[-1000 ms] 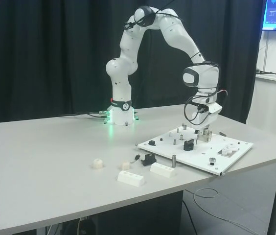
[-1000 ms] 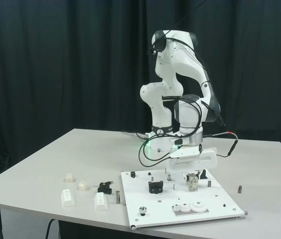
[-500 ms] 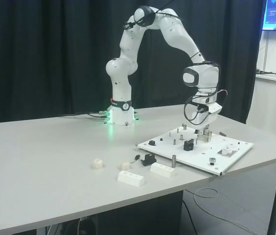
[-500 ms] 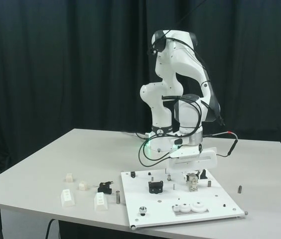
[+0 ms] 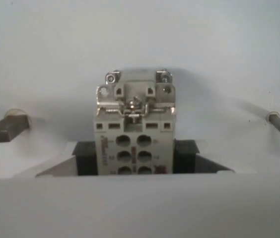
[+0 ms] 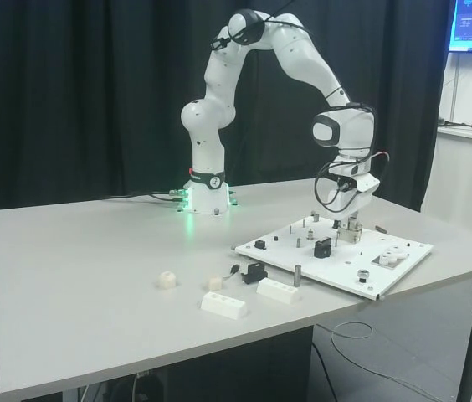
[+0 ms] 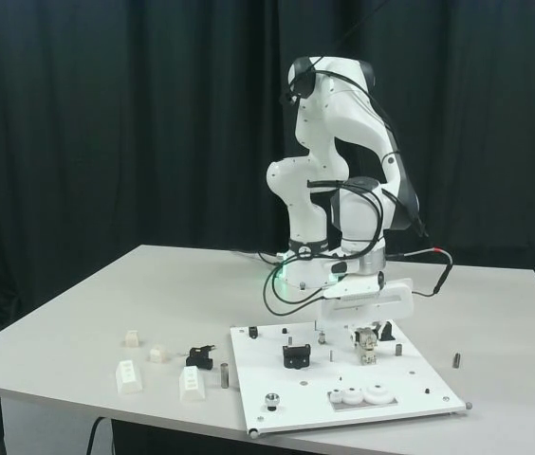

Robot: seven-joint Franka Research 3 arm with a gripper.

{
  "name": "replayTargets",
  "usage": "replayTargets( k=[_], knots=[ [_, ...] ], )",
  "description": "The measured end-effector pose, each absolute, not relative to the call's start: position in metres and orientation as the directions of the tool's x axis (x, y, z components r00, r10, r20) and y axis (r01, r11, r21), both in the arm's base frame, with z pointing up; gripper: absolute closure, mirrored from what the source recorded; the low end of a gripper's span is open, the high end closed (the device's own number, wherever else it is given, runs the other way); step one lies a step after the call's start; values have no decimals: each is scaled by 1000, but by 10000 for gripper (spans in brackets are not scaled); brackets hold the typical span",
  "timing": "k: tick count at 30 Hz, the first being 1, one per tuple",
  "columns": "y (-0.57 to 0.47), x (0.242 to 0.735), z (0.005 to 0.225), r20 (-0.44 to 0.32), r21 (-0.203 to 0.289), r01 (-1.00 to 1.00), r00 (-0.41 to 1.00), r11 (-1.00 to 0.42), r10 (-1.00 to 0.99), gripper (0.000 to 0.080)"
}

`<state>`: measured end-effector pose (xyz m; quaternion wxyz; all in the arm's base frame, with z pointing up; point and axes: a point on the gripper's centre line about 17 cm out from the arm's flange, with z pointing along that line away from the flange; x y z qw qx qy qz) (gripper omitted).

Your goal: Remove waterproof.

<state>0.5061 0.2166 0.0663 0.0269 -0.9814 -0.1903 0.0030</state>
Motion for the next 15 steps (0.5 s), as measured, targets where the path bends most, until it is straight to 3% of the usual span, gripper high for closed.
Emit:
replayTargets(
  k=[15],
  knots=[
    [212,503,99,-6,-68,361,932,-930,362,490]
  ],
)
